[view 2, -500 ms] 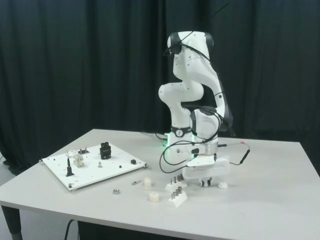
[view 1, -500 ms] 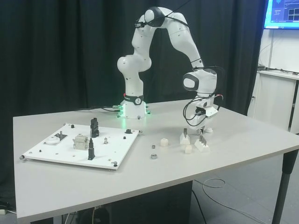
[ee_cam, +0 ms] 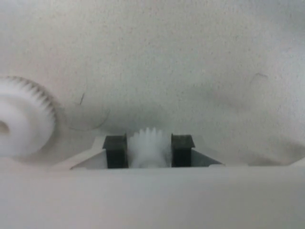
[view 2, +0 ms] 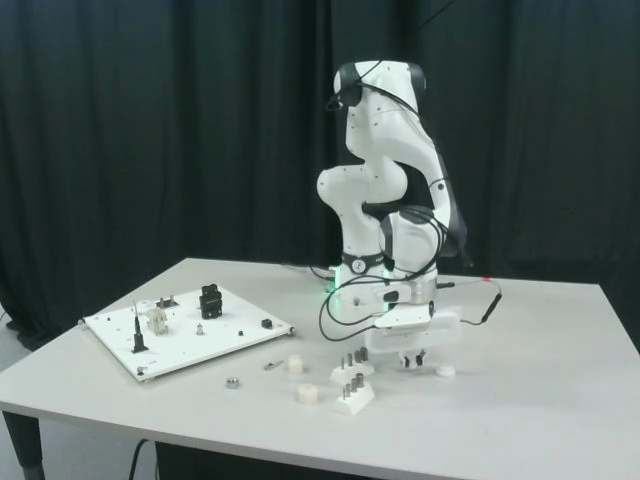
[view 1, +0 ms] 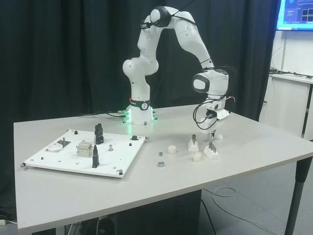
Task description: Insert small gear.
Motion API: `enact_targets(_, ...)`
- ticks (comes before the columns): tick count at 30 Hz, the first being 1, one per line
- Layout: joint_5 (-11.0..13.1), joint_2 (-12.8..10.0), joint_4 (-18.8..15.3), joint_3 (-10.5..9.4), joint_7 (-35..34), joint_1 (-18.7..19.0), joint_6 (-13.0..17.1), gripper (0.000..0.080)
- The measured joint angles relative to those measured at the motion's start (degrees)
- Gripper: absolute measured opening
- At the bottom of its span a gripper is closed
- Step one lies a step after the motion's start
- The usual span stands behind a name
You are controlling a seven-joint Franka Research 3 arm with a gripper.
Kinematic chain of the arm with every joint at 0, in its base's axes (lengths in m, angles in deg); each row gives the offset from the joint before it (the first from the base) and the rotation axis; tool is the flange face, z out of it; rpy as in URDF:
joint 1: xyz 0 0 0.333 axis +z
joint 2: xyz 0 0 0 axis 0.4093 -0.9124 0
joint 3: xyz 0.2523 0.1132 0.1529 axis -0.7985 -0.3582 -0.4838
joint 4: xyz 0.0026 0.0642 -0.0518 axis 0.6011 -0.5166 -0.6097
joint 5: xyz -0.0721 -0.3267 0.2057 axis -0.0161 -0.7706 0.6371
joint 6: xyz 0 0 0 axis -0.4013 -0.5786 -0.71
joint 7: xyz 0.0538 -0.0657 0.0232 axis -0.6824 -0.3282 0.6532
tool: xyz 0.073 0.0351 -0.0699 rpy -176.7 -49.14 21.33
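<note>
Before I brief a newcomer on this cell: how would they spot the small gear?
Follow the white arm down to its gripper above the grey table. The small gear sits pinched between the black fingers. A bigger gear lies nearby on the table, untouched.

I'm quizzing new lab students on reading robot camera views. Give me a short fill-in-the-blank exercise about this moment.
1. The small gear sits between the two ____ fingers of the gripper.
2. In the wrist view, a second, ____ gear lies on the table.
3. The assembly board on the table is ____ in colour.
4. The light at the arm's base is ____.

Missing words: black; larger; white; green
</note>
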Motion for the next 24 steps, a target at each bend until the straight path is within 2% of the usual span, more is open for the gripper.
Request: enact_targets(24, -0.01, 0.35, 0.03, 0.05, 0.00, -0.48, -0.18, 0.0193)
